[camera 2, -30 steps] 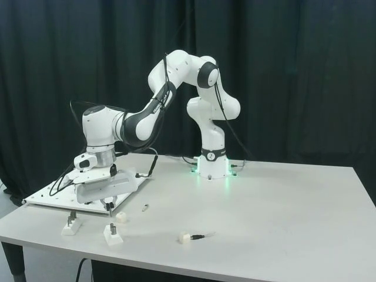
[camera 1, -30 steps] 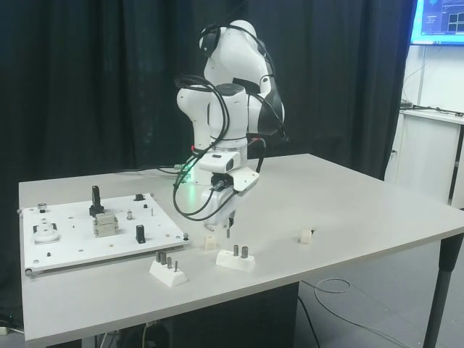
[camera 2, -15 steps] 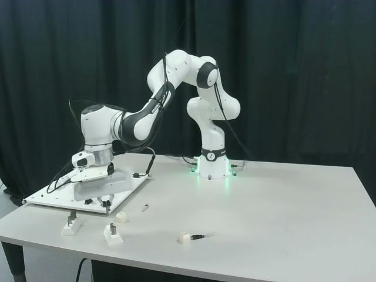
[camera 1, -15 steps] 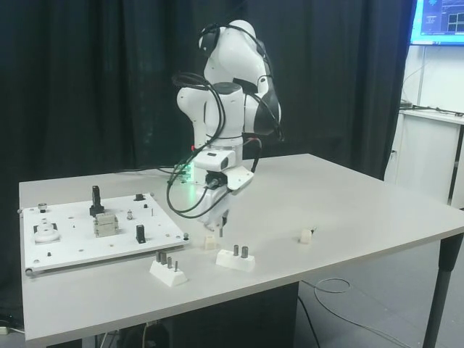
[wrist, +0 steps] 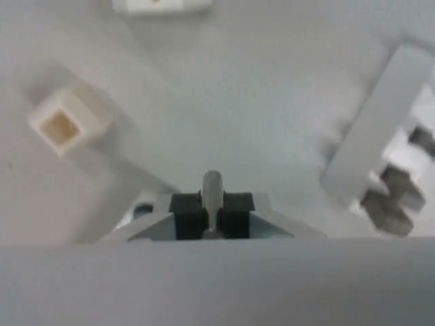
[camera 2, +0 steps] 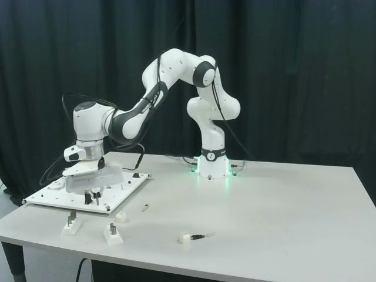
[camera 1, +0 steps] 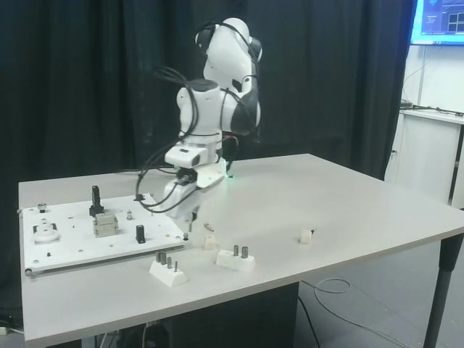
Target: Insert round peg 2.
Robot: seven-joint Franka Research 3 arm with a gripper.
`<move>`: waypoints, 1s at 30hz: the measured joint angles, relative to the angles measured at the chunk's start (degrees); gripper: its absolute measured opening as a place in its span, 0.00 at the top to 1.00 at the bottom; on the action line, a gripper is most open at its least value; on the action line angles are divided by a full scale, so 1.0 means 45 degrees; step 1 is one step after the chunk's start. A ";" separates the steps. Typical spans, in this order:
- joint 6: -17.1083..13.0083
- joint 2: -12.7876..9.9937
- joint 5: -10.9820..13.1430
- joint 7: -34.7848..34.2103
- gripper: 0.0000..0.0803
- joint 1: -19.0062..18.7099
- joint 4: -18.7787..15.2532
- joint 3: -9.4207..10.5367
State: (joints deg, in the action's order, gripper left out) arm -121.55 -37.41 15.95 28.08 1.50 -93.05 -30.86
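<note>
Round peg 2 (wrist: 212, 197) sits upright between the black finger pads (wrist: 185, 212), pinched from both sides, with its rounded tip poking out beyond them; in the wrist view it stands at the lower centre of the frame. The gripper (camera 1: 188, 223) hangs just over the near right corner of the white board (camera 1: 69, 250), at left centre of the first room view, with the peg tip close above the surface.

Nearest the camera in that view, at lower centre, stand 2 white peg stands: the left stand (camera 1: 167, 272) with several pegs and the right stand (camera 1: 235, 259) with 2. Just behind them, and just beside the gripper, lies a small white block (camera 1: 210, 242); a loose pin (camera 1: 207, 227) lies past it. A second small white block (camera 1: 307, 235) rests well apart at right centre. Farther back on the board are a black post (camera 1: 96, 200), a grey metal block (camera 1: 105, 225) and a white ring (camera 1: 45, 234).

The step in hand looks like the carry to the receiving hole, which I cannot make out from here. To do it well, I would keep the peg vertical and the pinch firm, centre the tip over the hole before lowering, and descend slowly so that a slight offset shows as resistance rather than a jam. Clearing the short black post (camera 1: 140, 233) near that corner also matters.
</note>
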 joint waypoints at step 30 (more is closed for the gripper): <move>-0.1046 0.1789 0.0356 0.2526 0.92 0.0977 -0.3551 -0.0542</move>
State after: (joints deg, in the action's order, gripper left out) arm -126.25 -29.36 17.56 39.44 5.90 -109.03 -33.29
